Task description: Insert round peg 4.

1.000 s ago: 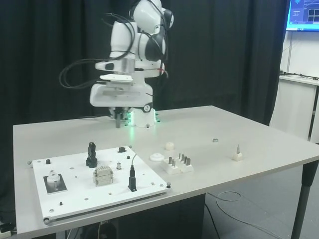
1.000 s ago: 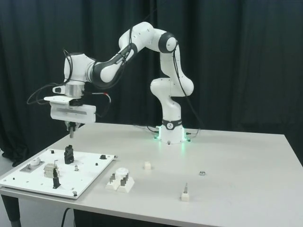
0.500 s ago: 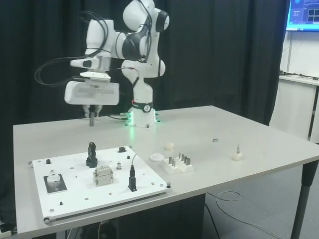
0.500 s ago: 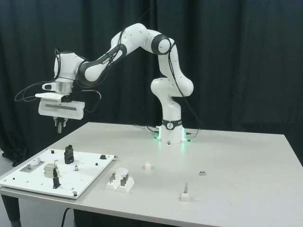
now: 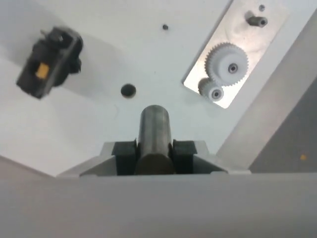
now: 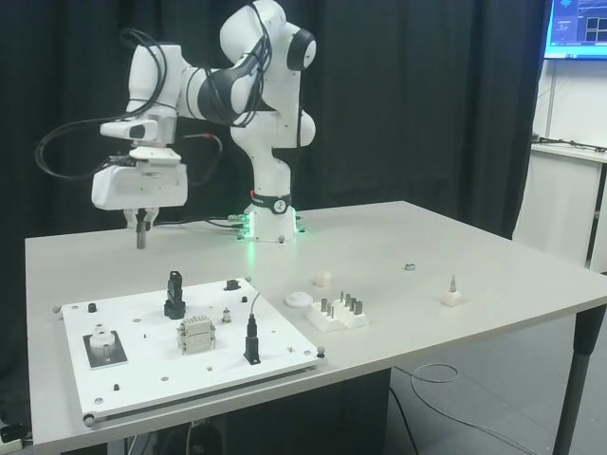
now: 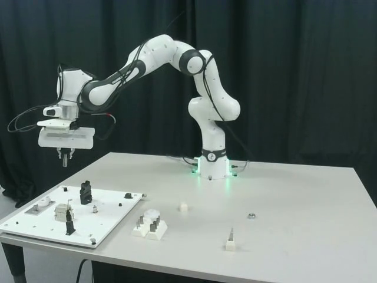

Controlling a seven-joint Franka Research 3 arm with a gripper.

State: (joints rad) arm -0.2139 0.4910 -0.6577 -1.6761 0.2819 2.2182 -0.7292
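While the fingers (image 5: 154, 153) pinch the round peg (image 5: 153, 134) upright, high above the white board (image 6: 142, 365), you should centre it over the black hole (image 5: 128, 90) beside the gear plate (image 5: 237, 54), then descend slowly and plumb. The board lies on a grey worktop (image 6: 398, 237); black curtains (image 7: 294, 76) hang behind.

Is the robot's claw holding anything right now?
Yes, in the wrist view the gripper is shut on a round peg, which sticks out between its two black fingers.
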